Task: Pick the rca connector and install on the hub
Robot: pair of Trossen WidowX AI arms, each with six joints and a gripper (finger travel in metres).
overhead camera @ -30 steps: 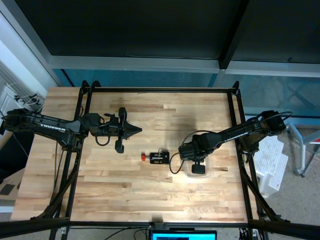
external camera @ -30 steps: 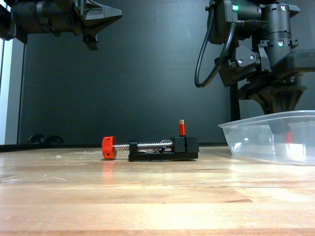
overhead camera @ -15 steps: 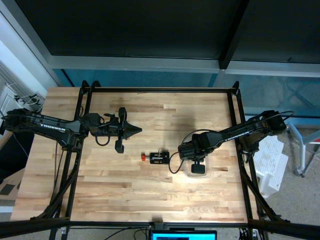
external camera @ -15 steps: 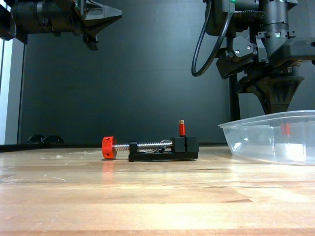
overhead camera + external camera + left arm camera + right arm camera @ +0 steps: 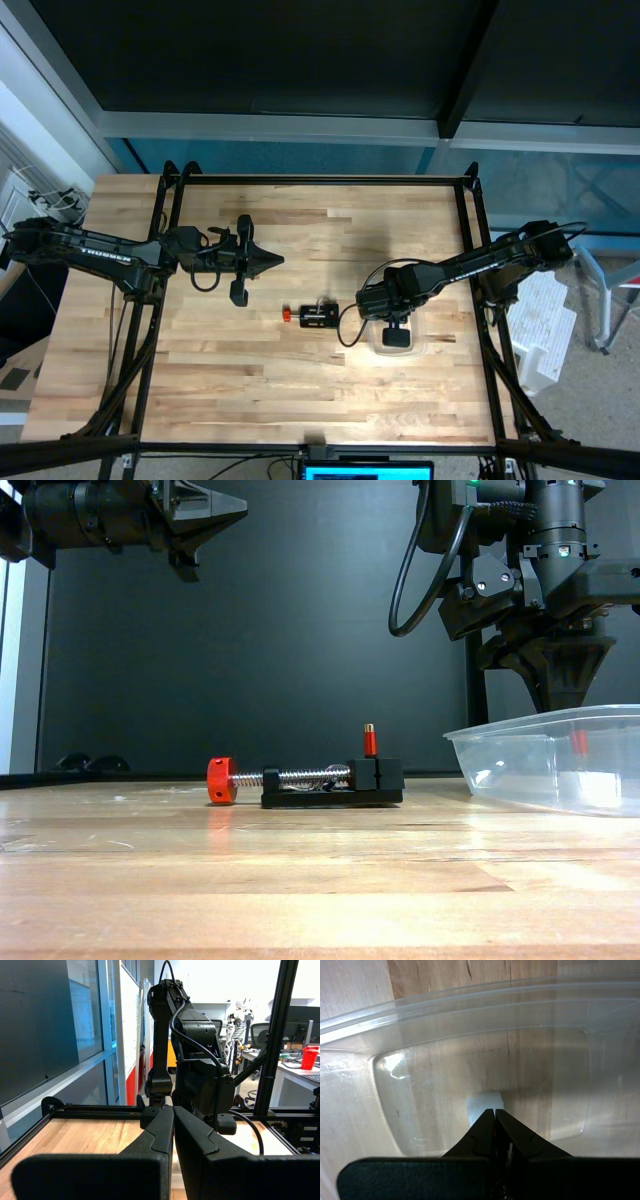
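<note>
Grip: right claw [image 5: 569, 712] clamped on rca connector [image 5: 578, 742] over tray [image 5: 505, 772]; left claw [image 5: 277, 260] closed, parked aloft.

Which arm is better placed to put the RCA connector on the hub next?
Right. The right gripper, above the clear tray beside the hub, pinches the red rca connector. The left gripper is parked high, shut and empty.

Wooden table [image 5: 250, 400], dark wall [image 5: 300, 630], office desks [image 5: 295, 1067] beyond.
</note>
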